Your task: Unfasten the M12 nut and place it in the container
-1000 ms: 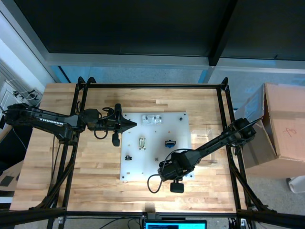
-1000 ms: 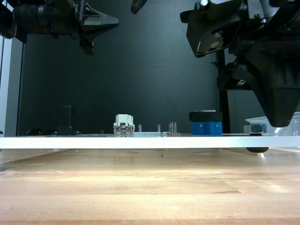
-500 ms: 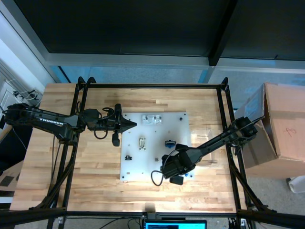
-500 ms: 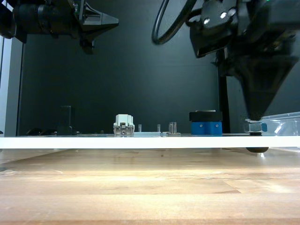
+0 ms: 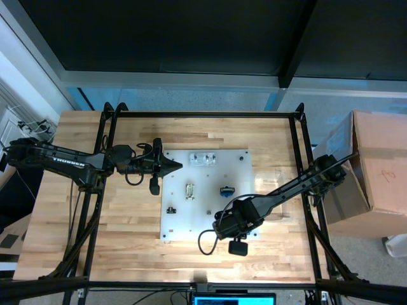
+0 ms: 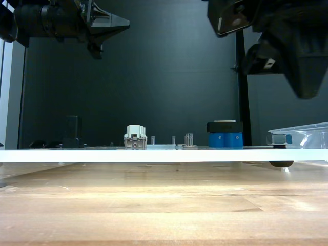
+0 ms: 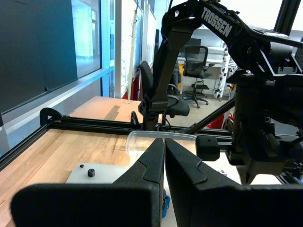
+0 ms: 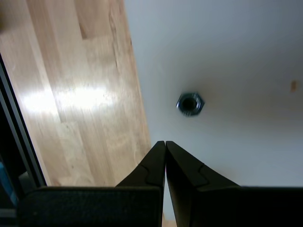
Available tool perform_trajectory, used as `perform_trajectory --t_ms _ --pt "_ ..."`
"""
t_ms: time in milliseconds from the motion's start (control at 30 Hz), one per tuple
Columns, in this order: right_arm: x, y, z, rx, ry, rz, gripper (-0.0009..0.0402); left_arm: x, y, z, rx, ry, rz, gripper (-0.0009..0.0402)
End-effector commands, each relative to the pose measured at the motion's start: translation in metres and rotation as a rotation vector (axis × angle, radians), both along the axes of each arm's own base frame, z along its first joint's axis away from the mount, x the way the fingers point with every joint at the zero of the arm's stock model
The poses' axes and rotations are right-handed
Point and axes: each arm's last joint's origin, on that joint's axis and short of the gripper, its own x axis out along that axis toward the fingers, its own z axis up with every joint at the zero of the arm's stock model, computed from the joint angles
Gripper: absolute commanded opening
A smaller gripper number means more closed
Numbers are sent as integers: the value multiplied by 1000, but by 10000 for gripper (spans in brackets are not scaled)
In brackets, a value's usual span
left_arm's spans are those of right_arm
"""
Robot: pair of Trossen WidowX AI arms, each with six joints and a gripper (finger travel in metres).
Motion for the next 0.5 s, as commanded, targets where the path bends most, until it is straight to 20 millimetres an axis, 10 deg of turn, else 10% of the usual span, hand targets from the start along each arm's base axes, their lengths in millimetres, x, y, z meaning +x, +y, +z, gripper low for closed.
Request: perform_trajectory --t_ms 33,500 --pt "2 2 -8 -3 13 7 0 0 0 0 0 -3 0 0" --pt "13 6 -33 -18 31 28 0 0 0 0 0 0 0 0"
